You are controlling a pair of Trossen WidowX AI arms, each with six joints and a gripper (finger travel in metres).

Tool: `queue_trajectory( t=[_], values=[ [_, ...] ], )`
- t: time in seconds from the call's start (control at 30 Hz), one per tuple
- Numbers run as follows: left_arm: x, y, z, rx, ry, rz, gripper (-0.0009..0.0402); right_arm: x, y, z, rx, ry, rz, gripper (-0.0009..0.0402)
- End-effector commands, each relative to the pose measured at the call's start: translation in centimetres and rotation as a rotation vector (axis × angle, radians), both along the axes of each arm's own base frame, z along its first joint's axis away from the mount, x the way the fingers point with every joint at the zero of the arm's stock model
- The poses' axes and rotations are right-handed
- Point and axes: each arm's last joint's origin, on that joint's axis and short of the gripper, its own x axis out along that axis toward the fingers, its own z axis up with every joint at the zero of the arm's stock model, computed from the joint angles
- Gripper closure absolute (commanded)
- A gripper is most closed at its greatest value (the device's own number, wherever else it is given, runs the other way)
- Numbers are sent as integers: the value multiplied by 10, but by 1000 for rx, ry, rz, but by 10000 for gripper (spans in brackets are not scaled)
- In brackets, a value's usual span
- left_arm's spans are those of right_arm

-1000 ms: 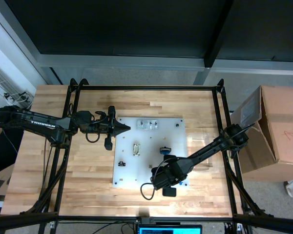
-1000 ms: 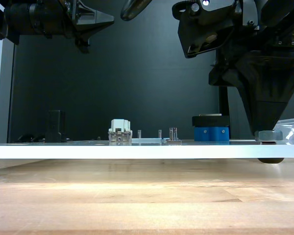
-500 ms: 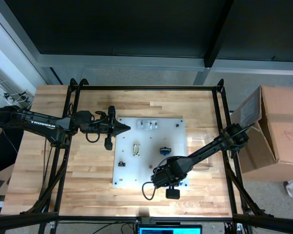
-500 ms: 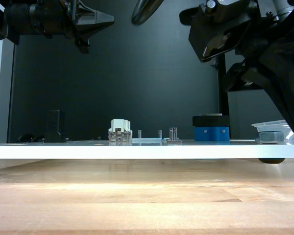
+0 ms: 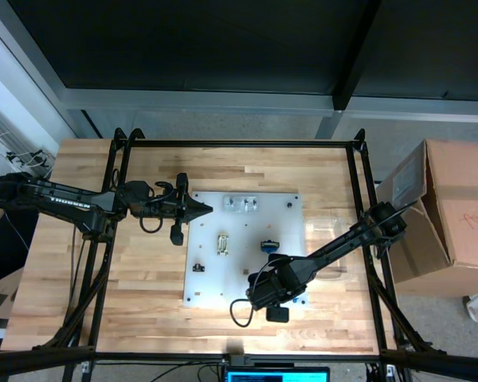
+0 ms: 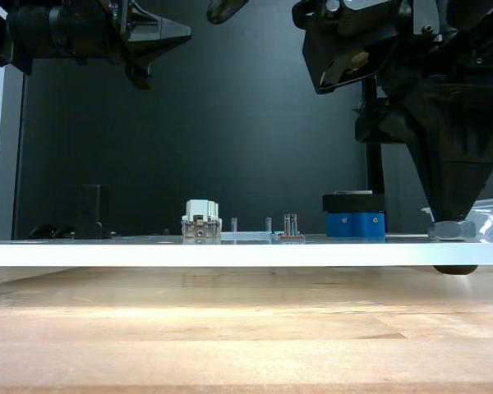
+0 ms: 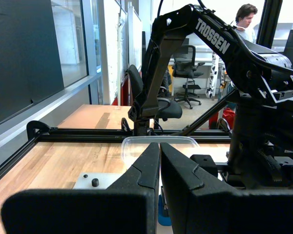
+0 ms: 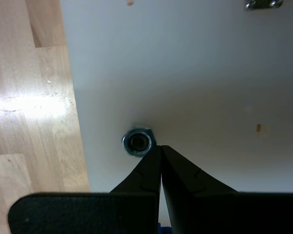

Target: Pick the M12 nut and place it on its threads and fasten

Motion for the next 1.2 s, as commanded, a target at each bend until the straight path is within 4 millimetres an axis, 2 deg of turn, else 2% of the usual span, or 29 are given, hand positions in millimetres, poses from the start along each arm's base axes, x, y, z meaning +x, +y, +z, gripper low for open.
queue_trajectory(
  t=[0.03,0.17,0.4,0.57,0.8,1.2],
  values=[
    [0,0,0,0,0,0,393,-1,2,-1,73,37,18,393],
    [0,0,0,0,0,0,393,-3,5,0,183,95,66,393],
    [0,0,0,0,1,0,393,-4,5,0,171,102,62,393],
    [0,0,0,0,0,0,393,-5,3,8,171,78,66,393],
    [0,0,0,0,0,0,393,-11,-11,48,50,-115,100,393],
    [0,0,0,0,1,0,393,-19,-88,127,-20,-444,78,393]
  ],
)
